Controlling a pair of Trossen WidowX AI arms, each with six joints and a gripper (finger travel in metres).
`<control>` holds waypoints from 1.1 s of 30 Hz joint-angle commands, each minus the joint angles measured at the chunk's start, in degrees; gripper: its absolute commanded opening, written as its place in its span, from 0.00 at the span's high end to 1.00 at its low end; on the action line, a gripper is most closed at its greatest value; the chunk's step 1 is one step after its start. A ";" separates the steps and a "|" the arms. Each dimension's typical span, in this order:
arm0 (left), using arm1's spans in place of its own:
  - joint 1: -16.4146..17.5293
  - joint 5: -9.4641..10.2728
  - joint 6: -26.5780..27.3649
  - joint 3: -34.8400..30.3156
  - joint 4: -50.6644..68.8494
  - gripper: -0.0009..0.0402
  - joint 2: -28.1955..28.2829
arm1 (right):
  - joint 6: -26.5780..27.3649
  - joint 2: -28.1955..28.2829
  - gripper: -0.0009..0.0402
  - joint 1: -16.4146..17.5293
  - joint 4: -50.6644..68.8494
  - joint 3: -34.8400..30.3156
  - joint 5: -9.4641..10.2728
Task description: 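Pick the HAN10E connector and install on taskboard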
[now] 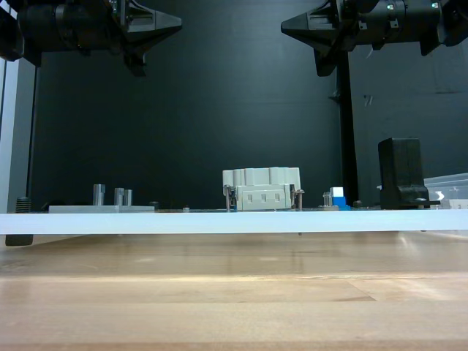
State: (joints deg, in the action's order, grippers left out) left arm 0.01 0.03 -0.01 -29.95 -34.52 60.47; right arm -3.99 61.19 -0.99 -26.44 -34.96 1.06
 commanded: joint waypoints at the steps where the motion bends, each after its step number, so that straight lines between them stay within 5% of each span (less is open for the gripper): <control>1: 0.00 -0.02 0.00 0.00 0.00 0.98 0.02 | -0.04 0.02 0.98 0.00 -0.04 0.00 0.26; 18: -0.02 -0.02 0.00 0.00 0.00 0.98 0.02 | -0.26 -0.98 0.98 0.00 1.88 -0.55 0.39; 22: 0.00 -0.02 0.00 0.00 0.00 0.98 0.02 | 0.02 -1.73 0.98 0.00 15.50 -4.94 -1.25; 33: -0.02 -0.02 0.00 0.00 0.00 0.98 0.02 | 0.26 -1.55 0.98 -0.04 53.07 -18.16 -1.53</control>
